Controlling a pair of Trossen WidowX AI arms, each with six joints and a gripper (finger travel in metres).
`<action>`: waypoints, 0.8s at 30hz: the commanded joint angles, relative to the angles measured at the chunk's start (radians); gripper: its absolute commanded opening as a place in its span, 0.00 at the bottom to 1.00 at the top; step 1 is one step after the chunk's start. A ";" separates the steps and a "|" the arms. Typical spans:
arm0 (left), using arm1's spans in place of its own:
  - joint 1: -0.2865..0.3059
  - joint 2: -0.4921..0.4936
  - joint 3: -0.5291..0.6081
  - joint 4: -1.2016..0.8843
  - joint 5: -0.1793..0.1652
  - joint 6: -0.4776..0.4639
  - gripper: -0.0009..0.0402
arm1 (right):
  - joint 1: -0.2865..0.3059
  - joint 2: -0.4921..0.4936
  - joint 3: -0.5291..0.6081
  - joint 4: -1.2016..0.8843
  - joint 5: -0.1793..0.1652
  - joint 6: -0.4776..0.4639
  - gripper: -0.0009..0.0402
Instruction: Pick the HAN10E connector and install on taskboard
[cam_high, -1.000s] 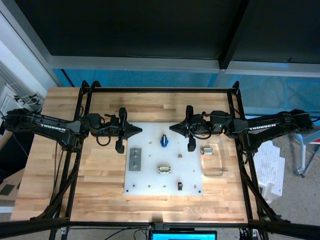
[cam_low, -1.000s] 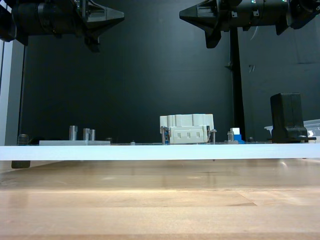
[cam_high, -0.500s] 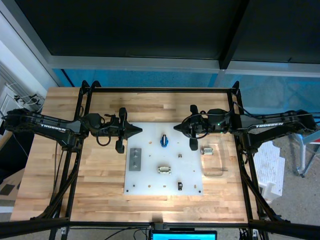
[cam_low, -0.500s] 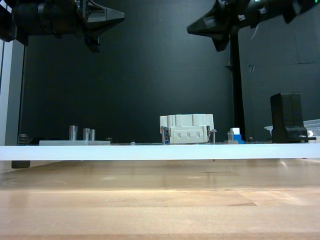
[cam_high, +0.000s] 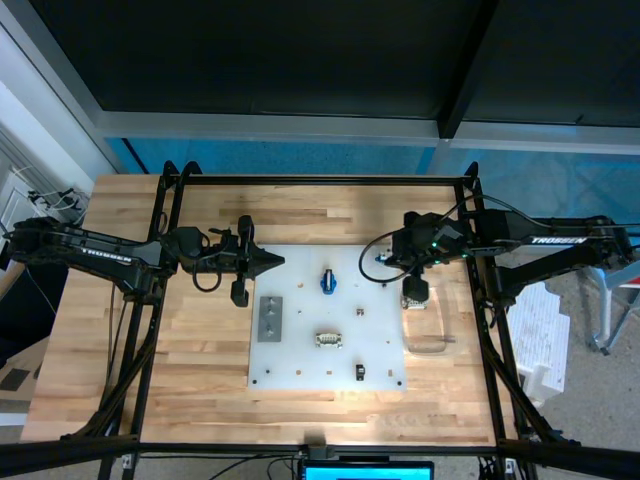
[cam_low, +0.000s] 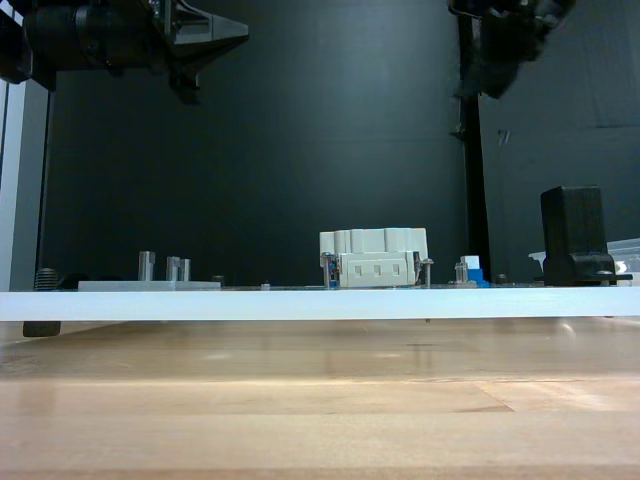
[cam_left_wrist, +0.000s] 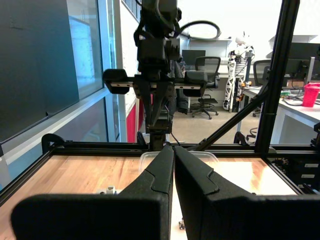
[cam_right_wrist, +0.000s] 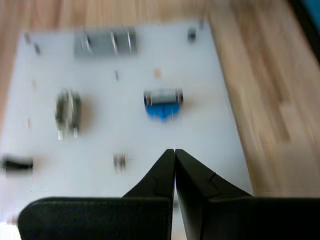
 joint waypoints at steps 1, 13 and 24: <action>0.000 0.000 0.000 0.000 0.000 0.000 0.02 | 0.001 0.001 0.011 -0.116 0.000 0.006 0.02; 0.000 0.000 0.000 0.000 0.000 0.000 0.02 | 0.002 0.002 0.011 -0.415 0.001 -0.003 0.02; 0.000 0.000 0.000 0.000 0.000 0.000 0.02 | 0.010 0.010 -0.014 -0.462 0.000 -0.002 0.07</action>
